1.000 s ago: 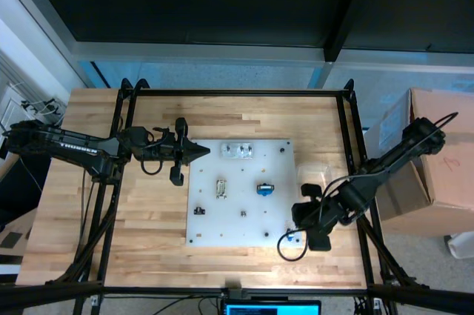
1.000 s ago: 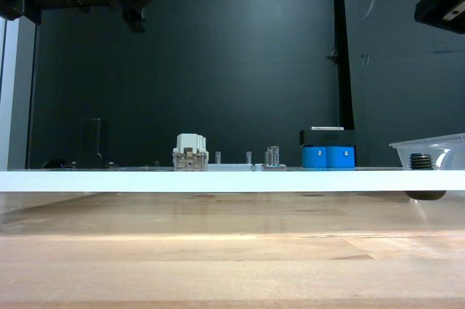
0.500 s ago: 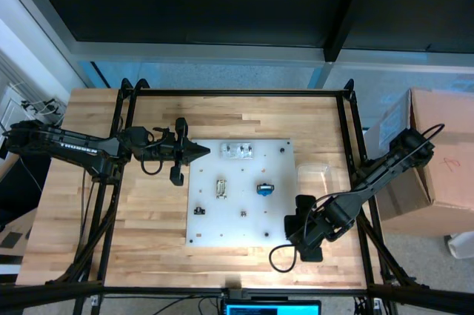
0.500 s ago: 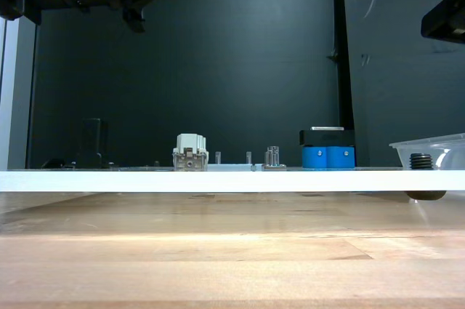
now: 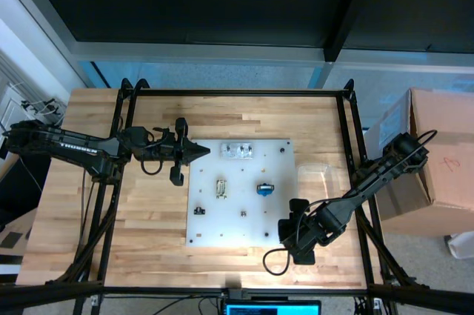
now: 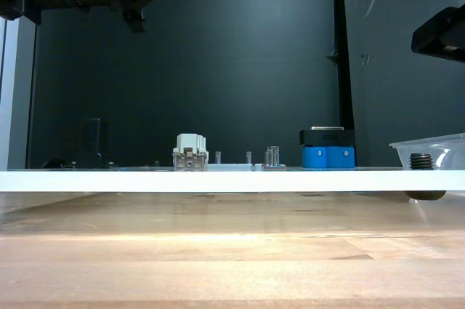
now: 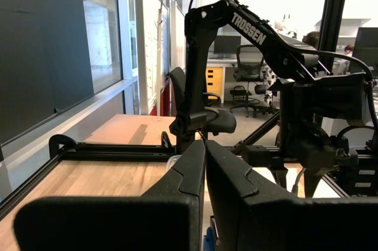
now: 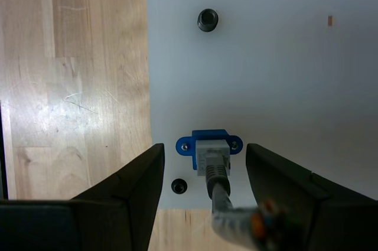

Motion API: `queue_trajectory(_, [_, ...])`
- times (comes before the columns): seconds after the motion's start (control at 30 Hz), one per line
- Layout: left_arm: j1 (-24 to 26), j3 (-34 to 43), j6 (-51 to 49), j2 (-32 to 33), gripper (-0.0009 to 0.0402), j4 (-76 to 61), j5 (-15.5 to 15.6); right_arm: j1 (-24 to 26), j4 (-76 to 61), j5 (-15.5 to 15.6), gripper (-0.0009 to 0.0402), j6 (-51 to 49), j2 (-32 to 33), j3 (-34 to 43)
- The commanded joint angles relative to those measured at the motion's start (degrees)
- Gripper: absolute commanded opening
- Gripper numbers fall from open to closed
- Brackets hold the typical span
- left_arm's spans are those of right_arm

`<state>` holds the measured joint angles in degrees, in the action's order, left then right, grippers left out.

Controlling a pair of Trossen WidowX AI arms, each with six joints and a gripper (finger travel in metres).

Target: Remove the RJ45 connector from the taskboard and place in the container

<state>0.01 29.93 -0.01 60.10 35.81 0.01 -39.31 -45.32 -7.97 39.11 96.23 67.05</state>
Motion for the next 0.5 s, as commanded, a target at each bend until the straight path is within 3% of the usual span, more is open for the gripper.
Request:
queue_trajectory(0.03, [0.0,0.0,0.0,0.0,0.0,0.0,0.0,0.0,0.0,0.0,0.0165,-0.5,0.0,-0.1])
queue_trajectory(0.5, [0.0,0.0,0.0,0.0,0.0,0.0,0.0,0.0,-0.2,0.0,0.0076,-0.7,0.0,-0.5])
